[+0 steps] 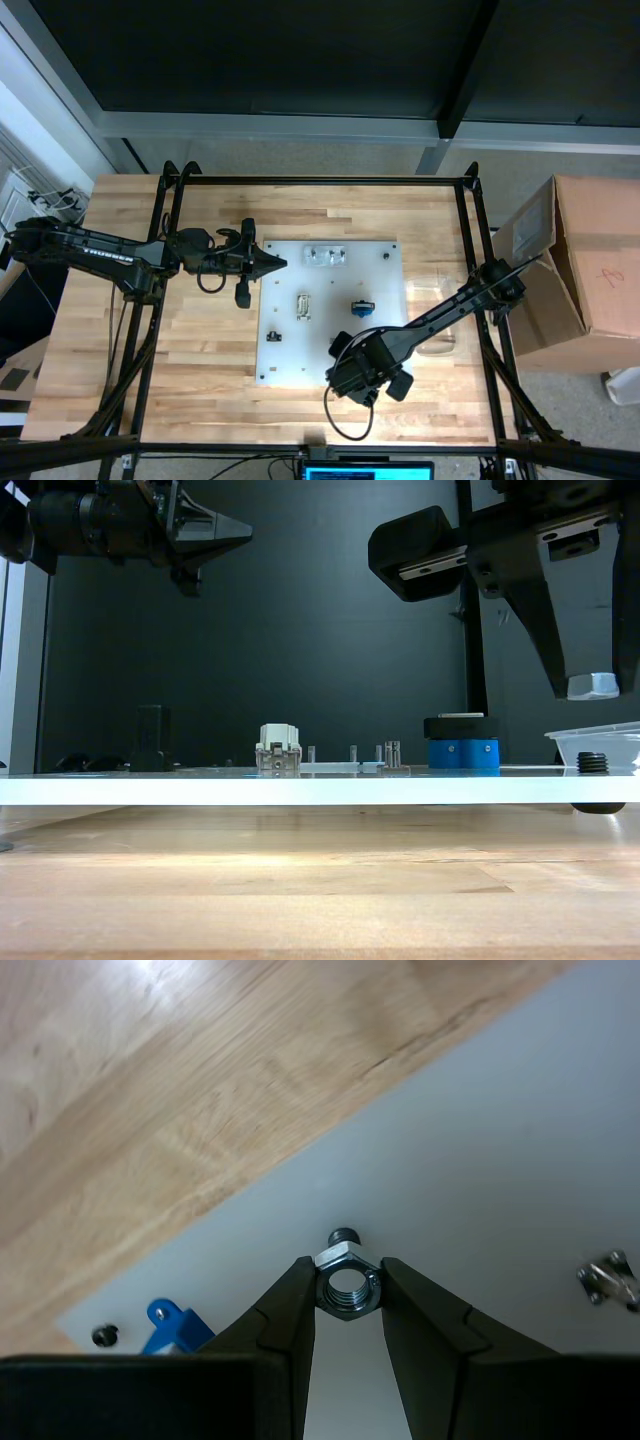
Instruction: Pick the M12 nut and place it on its threads and fasten
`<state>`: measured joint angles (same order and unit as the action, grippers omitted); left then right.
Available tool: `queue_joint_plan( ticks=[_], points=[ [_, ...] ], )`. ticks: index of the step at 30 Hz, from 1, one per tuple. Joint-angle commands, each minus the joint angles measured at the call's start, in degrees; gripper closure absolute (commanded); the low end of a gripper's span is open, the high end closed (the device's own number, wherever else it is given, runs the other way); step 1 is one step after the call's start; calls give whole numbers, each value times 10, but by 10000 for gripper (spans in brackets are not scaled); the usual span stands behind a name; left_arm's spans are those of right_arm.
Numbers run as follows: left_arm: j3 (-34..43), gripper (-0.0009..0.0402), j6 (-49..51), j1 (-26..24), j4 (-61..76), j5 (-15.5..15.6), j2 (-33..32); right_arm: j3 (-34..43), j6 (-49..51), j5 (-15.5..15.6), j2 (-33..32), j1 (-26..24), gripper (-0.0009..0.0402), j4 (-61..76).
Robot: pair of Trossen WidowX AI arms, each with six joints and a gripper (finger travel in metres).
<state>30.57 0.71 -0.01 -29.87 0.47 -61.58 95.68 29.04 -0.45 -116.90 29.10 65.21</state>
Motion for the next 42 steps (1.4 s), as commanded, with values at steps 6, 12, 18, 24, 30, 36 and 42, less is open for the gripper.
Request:
queue_joint_plan(
  ticks=[6, 12, 18, 24, 30, 36, 42],
  points=[
    [0, 393, 0, 0, 0, 0, 0, -10, 83, -3, 0, 0, 386, -3],
    [0, 393, 0, 0, 0, 0, 0, -15, 100, -17, 0, 0, 386, -20],
    [0, 393, 0, 0, 0, 0, 0, -25, 100, -15, 0, 0, 386, -28],
    [0, 393, 0, 0, 0, 0, 0, -46, 100, -15, 0, 2, 386, -45],
    [0, 393, 0, 0, 0, 0, 0, -46, 103, -15, 0, 2, 386, -47],
    [0, 393, 0, 0, 0, 0, 0, -47, 104, -15, 0, 2, 386, -50],
    [0, 393, 0, 0, 0, 0, 0, -49, 104, -15, -10, 2, 386, -64]
  ],
)
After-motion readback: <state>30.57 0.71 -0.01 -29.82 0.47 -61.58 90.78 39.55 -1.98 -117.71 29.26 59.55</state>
